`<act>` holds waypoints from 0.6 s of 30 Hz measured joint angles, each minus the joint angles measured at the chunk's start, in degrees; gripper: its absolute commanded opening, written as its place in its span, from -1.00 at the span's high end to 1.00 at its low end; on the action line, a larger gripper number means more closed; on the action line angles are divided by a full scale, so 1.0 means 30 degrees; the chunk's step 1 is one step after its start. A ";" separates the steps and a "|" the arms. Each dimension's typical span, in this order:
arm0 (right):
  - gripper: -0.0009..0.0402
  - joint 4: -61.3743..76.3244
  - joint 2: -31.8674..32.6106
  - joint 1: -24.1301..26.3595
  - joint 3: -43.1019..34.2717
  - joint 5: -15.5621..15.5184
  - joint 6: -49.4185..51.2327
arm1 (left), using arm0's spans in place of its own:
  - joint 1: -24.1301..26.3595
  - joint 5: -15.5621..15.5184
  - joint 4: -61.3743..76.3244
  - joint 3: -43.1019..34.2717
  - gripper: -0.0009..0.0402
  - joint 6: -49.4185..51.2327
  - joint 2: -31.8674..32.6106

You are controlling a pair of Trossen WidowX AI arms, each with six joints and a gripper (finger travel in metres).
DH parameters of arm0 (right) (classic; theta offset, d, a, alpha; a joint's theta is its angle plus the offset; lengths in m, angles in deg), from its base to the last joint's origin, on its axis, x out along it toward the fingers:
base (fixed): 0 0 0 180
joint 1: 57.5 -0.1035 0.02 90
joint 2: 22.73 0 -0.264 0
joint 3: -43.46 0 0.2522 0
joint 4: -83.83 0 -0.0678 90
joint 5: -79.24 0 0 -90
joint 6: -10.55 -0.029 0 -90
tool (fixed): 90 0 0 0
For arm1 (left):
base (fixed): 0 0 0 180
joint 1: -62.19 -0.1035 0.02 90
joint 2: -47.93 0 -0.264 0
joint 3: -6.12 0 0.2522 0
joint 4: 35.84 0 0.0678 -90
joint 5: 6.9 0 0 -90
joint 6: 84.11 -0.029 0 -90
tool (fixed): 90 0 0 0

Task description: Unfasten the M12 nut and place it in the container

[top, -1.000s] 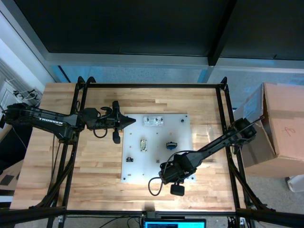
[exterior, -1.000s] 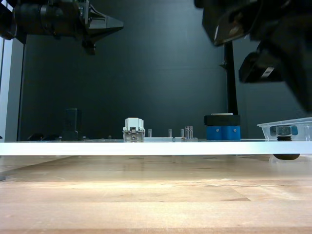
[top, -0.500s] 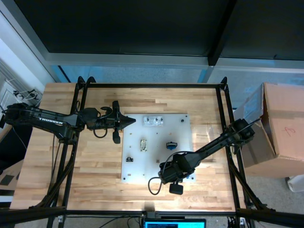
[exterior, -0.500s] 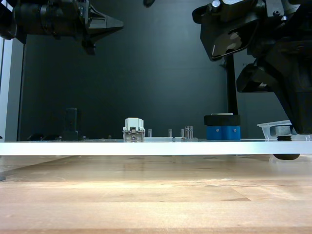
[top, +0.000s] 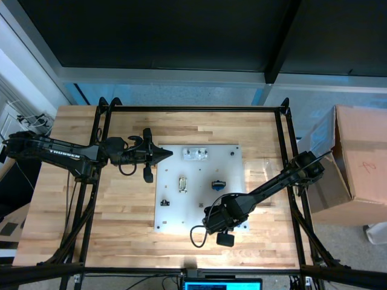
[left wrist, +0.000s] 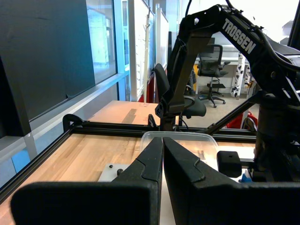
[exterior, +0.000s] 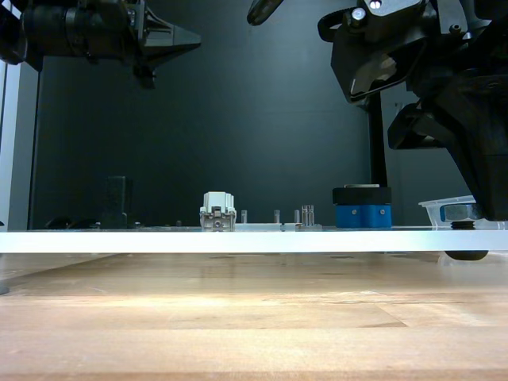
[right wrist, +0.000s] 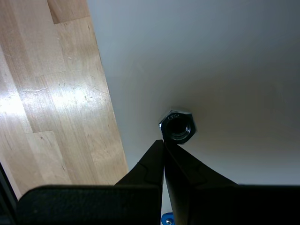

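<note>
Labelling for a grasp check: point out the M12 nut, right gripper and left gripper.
M12 nut (right wrist: 172, 116): right wrist view, rim of its top face.
right gripper (right wrist: 164, 142): right wrist view, shut fingertips, beside the nut.
left gripper (left wrist: 162, 139): left wrist view, shut fingertips, raised aloft.

The board (top: 181, 214) lies in the middle of the tabletop. The left gripper (top: 164, 154) hangs above the board's far left corner. The right gripper (right wrist: 164, 143) is over the board's near right edge, its fingers pressed together just beside the nut (right wrist: 178, 125). The nut sits on its stud (exterior: 463, 225). A connector (top: 182, 184) stands mid-board, with a block (top: 217, 185) to its right. A tray (left wrist: 180, 136) rests beyond the board's right edge. A box (top: 357, 163) stands past the tabletop's right edge.
</note>
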 measured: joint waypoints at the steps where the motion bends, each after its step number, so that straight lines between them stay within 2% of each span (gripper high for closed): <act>1: 0.96 0.0000 -0.0007 0.0000 0.0000 0.0015 0.0000 | 0.0000 0.0000 0.0000 0.0000 0.96 0.0000 0.0000; 5: 0.96 0.0051 -0.0036 0.0007 0.0007 0.0146 0.0109 | 0.0000 0.0000 0.0000 0.0000 0.96 -0.0007 0.0000; 6: 0.96 0.0328 -0.0102 0.0022 0.0007 0.0670 0.0255 | 0.0000 0.0000 0.0000 0.0000 0.96 -0.0007 0.0000; 7: 0.96 0.0976 -0.0211 0.0015 0.0007 0.2149 0.0007 | 0.0000 0.0000 0.0000 0.0000 0.96 -0.0007 0.0000; 8: 0.96 0.1894 -0.0350 -0.0044 -0.0044 0.4357 -0.0860 | 0.0000 0.0000 0.0000 0.0000 0.96 -0.0007 0.0000; 9: 0.96 0.2841 -0.0510 -0.0044 -0.0160 0.5880 -0.1741 | 0.0000 0.0000 0.0000 0.0000 0.96 0.0000 0.0000; 10: 0.96 0.3359 -0.0721 -0.0022 -0.0248 0.6717 -0.2040 | 0.0000 0.0007 0.0000 0.0000 0.96 0.0000 0.0000; 11: 0.96 0.3526 -0.0962 0.0036 -0.0291 0.6805 -0.2040 | 0.0000 0.0000 0.0000 0.0000 0.96 -0.0007 0.0000; 18: 0.96 0.3912 -0.1690 -0.0073 -0.0306 0.5705 -0.2025 | 0.0000 0.0007 0.0000 0.0000 0.96 0.0000 0.0000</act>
